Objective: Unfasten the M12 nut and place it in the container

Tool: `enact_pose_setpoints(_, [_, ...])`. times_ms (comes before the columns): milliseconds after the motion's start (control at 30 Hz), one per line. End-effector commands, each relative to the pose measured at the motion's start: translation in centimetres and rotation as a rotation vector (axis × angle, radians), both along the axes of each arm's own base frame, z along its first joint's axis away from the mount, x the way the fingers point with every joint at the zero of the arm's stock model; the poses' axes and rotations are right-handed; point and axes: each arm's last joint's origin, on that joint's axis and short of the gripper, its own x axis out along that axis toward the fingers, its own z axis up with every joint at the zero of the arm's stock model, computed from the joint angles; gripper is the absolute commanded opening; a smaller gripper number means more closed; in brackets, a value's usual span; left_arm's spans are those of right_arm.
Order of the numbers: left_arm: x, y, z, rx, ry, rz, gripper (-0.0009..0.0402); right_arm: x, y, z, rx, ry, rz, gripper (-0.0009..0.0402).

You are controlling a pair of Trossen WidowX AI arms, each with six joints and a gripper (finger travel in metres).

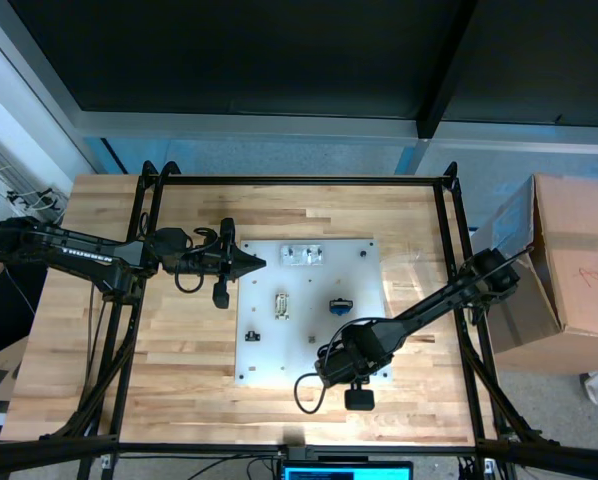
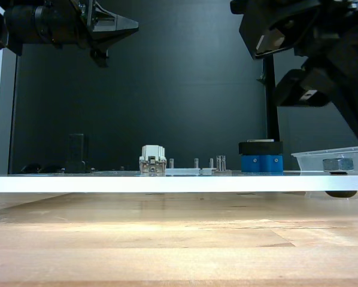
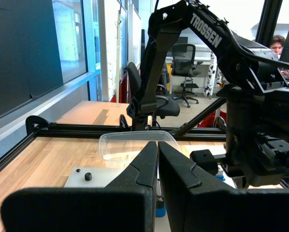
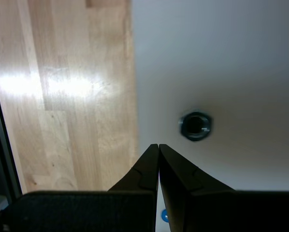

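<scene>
Heads up: your right gripper [image 4: 158, 146] is pinched fully closed on nothing, hanging over the white board [image 4: 222, 58] and looking straight down. The M12 nut [image 4: 196, 125] isn't between the fingers. It sits just past the tips and off to one side, hole facing up, so its axis is vertical. In the low view it looks seated low on its stud, ribs hidden, in front of the container [image 2: 322, 156] rather than inside. The left gripper [image 1: 251, 263] is closed and empty too, well away over the board's far left, so the right arm's nearer.
</scene>
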Motion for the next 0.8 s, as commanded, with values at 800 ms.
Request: enact_pose_setpoints(800, [0.0,0.0,0.0,0.000,0.000,0.000,0.0000,-0.9,-1.1,2.8,-0.103,-0.013,-0.074,0.0000])
